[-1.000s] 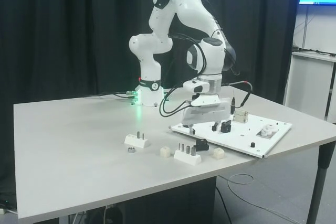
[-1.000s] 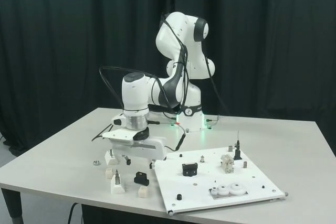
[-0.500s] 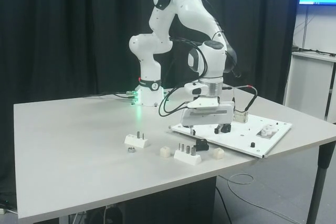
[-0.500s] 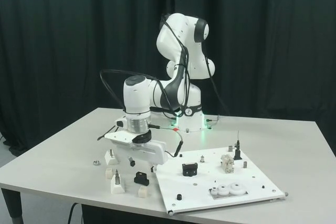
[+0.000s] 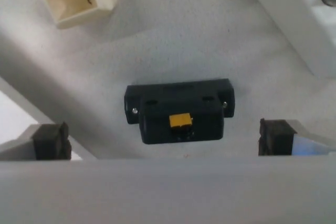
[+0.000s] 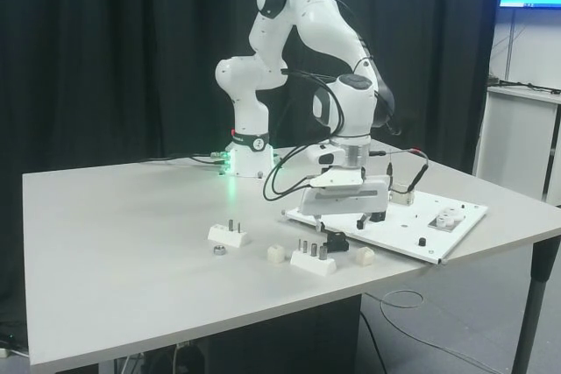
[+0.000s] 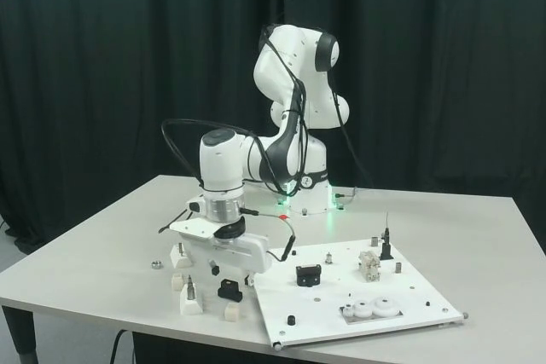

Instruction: Pick D-SUB.

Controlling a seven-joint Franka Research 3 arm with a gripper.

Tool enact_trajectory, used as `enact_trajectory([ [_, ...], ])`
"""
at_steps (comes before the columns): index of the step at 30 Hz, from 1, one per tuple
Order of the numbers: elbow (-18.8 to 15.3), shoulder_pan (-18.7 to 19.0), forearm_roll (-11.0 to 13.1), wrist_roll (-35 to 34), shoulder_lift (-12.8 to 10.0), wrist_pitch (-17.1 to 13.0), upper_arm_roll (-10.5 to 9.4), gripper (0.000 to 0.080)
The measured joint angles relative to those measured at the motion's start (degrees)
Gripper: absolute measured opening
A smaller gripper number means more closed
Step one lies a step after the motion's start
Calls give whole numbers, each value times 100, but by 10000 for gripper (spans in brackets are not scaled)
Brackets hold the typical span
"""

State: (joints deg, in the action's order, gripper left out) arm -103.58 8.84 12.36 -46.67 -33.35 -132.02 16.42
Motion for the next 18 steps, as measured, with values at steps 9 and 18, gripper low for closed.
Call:
enact_trajectory([
  [9,0,-10,55,8,-75,-79,0,800],
  [18,0,-53,56,77,-148,-94,2,800],
])
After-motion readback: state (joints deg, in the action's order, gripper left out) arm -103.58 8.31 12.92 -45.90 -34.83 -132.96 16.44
